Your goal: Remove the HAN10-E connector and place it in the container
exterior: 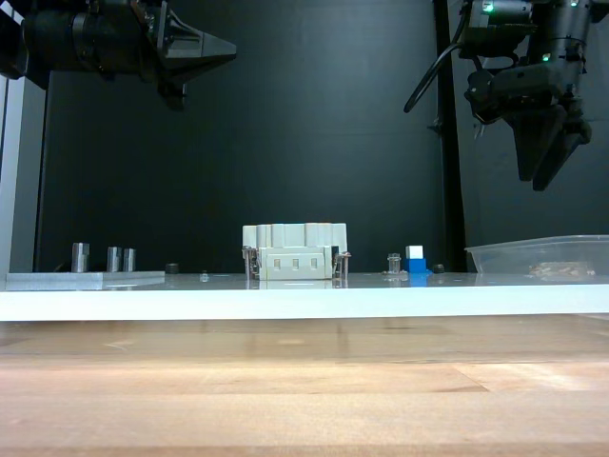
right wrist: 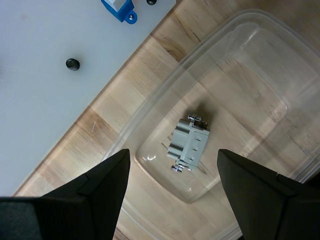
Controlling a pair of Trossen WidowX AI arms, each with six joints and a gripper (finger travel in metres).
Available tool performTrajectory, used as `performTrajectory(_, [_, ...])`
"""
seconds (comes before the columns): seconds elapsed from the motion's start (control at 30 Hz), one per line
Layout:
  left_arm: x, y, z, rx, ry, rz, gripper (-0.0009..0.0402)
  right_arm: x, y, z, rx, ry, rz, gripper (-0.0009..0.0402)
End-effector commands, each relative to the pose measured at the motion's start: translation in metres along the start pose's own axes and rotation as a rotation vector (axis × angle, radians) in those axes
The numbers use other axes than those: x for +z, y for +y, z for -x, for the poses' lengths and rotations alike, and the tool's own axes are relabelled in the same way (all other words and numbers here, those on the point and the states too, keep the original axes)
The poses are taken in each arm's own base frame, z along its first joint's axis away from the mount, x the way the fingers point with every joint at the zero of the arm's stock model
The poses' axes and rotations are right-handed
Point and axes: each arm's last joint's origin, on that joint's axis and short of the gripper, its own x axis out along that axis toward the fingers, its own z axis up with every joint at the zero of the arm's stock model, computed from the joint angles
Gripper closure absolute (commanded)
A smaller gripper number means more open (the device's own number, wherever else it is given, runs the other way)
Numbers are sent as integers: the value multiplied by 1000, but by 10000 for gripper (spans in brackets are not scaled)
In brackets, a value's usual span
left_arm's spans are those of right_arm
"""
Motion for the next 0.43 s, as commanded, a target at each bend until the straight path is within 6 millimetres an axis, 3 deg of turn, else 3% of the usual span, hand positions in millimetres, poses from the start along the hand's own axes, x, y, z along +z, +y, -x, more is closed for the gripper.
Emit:
performTrajectory(0.03, [0,0,0,0,-1,0,393,0,0,0,4,-5,-1,149])
performTrajectory(0.43, [0,0,0,0,-1,0,393,1,1,0,10,-14,-2,149])
